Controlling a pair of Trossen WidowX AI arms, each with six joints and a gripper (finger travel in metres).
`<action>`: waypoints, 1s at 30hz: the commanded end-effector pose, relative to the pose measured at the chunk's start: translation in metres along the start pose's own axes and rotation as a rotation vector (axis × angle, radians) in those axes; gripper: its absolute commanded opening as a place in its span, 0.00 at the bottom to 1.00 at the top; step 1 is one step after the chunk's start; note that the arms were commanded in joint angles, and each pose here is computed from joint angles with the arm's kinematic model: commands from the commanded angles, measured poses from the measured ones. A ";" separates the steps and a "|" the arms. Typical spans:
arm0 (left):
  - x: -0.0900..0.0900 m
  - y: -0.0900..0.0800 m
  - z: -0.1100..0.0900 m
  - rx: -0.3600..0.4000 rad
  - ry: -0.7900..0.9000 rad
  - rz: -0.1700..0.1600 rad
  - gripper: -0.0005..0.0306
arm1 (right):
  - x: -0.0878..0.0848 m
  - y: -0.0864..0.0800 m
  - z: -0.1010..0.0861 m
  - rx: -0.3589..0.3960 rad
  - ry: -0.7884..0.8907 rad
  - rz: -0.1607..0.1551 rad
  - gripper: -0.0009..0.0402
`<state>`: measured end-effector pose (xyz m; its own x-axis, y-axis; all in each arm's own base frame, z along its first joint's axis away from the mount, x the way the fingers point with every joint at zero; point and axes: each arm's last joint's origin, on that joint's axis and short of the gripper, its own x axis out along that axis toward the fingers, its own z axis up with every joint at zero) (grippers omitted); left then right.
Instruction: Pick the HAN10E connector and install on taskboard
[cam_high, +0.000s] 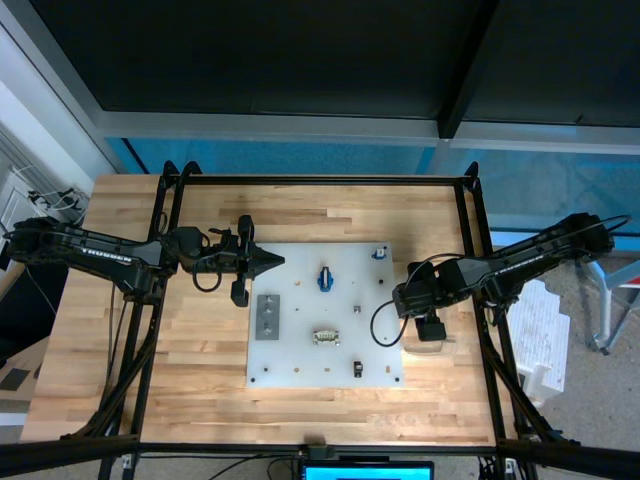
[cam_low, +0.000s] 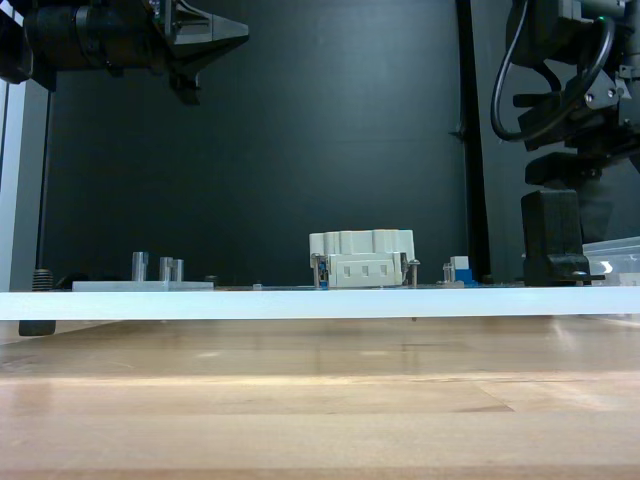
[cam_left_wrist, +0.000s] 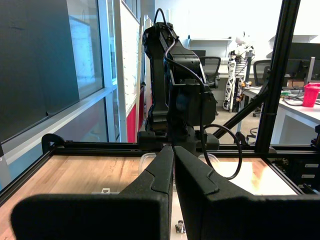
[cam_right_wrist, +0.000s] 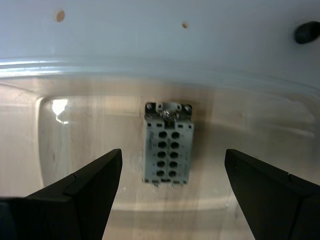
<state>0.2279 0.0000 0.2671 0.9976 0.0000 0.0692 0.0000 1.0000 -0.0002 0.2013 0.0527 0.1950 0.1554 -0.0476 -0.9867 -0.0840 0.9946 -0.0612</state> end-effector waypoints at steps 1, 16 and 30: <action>0.000 0.000 0.000 0.000 0.000 0.000 0.02 | 0.007 0.000 -0.002 -0.002 0.001 0.000 0.72; 0.000 0.000 0.000 0.000 0.000 0.000 0.02 | 0.025 0.001 -0.004 -0.001 0.012 0.000 0.72; 0.000 0.000 0.000 0.000 0.000 0.000 0.02 | 0.028 0.000 -0.005 0.002 0.011 0.006 0.59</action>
<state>0.2279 0.0000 0.2672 0.9976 0.0000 0.0696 0.0000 1.0000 0.0002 0.2009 0.0513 0.1672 0.1447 -0.0420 -0.9886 -0.0843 0.9949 -0.0547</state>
